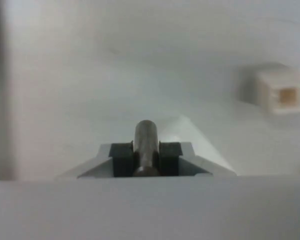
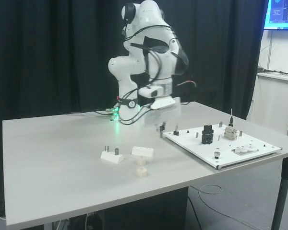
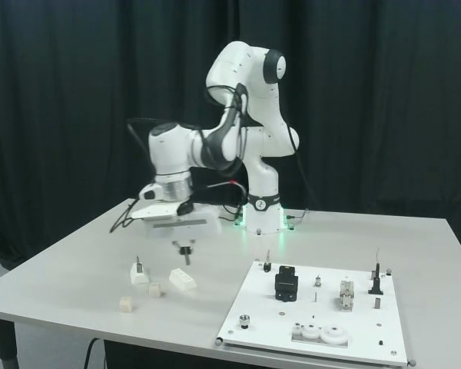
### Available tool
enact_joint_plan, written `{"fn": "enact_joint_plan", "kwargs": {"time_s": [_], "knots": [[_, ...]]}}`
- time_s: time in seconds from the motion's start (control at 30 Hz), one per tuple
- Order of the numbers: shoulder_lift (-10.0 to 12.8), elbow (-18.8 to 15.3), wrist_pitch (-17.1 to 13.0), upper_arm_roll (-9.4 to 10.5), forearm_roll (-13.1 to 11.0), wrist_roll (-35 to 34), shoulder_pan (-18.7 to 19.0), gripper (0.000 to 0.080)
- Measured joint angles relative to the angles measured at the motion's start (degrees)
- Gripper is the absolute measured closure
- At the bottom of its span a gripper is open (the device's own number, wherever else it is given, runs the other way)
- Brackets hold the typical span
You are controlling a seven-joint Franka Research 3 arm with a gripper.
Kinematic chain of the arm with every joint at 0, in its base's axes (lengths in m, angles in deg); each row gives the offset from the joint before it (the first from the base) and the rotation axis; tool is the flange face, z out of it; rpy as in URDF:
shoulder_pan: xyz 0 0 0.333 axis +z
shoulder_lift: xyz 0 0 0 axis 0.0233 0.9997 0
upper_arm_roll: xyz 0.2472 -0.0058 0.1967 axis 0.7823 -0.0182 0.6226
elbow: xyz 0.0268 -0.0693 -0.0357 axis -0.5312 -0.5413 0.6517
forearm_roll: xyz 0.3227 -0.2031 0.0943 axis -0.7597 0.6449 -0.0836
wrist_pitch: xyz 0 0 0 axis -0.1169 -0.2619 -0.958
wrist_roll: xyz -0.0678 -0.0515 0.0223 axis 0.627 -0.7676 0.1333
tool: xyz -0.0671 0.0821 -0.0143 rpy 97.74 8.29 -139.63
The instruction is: Insert round peg 3.
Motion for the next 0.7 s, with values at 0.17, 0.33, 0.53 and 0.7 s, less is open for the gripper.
{"fn": "enact_joint_plan", "kwargs": {"time_s": [0.17,0.33,0.53,0.7], "knots": [[-0.05,0.16,-0.31,0.11,-0.17,-5.10,4.26,0.0699],[-0.05,0.41,-1.04,0.38,-0.17,-10.39,8.46,0.0699],[0.02,0.55,-2.51,0.96,-0.17,-16.60,13.15,0.0699],[0.36,0.82,-3.77,1.17,-0.17,-21.70,17.07,0.0699]]}}
